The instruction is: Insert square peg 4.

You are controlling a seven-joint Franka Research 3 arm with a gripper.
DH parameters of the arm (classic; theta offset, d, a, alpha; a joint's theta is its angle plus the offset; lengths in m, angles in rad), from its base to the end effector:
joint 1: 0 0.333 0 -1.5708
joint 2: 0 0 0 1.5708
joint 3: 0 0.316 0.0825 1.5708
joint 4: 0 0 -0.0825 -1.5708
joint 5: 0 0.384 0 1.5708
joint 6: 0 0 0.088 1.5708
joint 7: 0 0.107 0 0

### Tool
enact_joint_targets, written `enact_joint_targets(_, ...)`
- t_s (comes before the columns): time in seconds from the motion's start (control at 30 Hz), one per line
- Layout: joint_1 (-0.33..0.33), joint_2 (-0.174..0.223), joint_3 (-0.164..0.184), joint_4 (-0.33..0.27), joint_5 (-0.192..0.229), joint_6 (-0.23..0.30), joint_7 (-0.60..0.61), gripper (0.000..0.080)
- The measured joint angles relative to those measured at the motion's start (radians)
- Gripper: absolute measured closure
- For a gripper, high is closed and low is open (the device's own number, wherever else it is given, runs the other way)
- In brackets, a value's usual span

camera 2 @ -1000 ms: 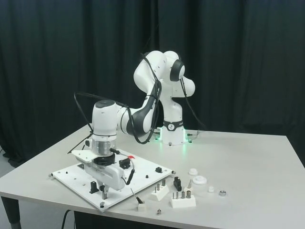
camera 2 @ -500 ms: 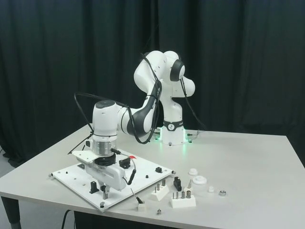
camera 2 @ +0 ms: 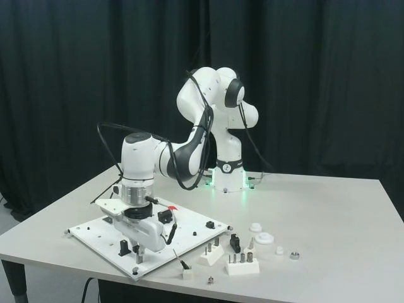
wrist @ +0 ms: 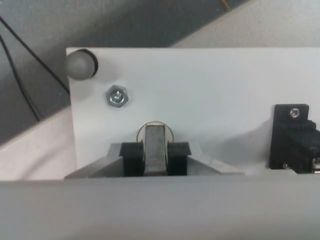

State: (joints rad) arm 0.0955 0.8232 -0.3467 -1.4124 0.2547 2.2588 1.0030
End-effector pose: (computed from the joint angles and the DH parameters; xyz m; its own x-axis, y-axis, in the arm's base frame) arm 0.7249 -0.1246 0.2351 0.2684 -0.9601 0.0784 -0.9615 -0.2720 -0.0401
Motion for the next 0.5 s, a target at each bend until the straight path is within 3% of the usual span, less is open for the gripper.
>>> enact_joint_targets(0.5,-0.006,0.0,0.002,0.0,0.02,0.0,0.008,0.0706)
